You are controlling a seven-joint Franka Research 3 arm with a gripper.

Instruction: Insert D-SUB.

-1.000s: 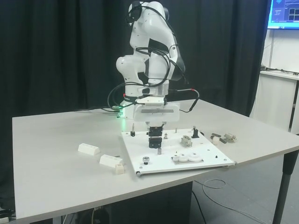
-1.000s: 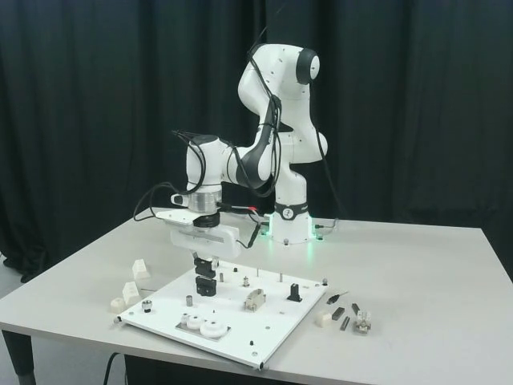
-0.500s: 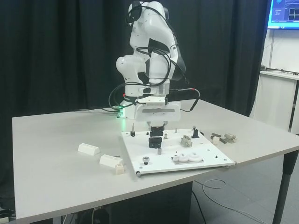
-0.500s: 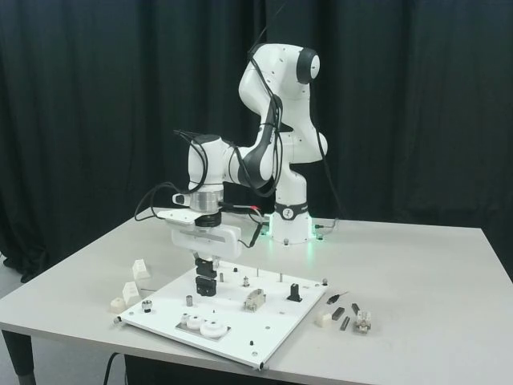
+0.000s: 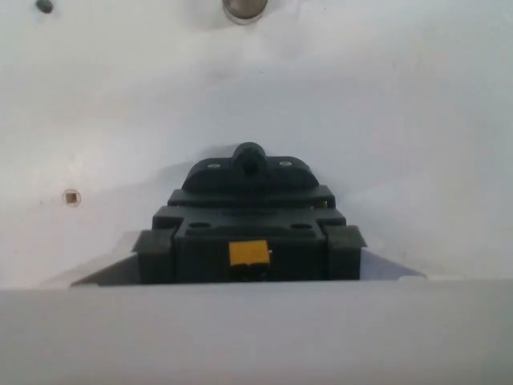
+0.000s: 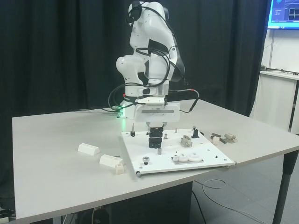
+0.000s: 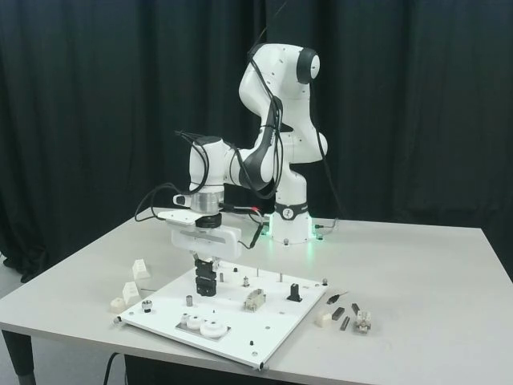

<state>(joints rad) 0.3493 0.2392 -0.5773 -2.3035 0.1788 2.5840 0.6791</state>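
Since a second before, the arm had barely shifted: the gripper [image 6: 155, 129] had risen very slightly above the white board [image 6: 135, 154], and the loose parts on the table had kept their places.

Nearest the first room camera, two white blocks [image 6: 100, 155] lay on the grey table [image 6: 46, 154], beside the board's edge. On the board's near side sat a pair of white gears [image 6: 188, 158] and a small knurled cylinder [image 6: 146, 161]. Toward the middle stood the black D-SUB connector [image 6: 154, 140], upright on the board and directly under the gripper. In the wrist view the D-SUB connector [image 5: 250, 233] filled the centre, its black body stacked in steps over the white surface. Whether the claw pinched it or stood free could not be told; the fingers met the connector's top in the room views, but the contact was too small to judge.

Farther back, a small black bracket [image 6: 195, 133] stood near the board's far corner, and a few small connector pieces [image 6: 223, 137] lay on the table past it. Behind rose the white arm [image 6: 149, 56], a green light [image 6: 122, 109] at its base.
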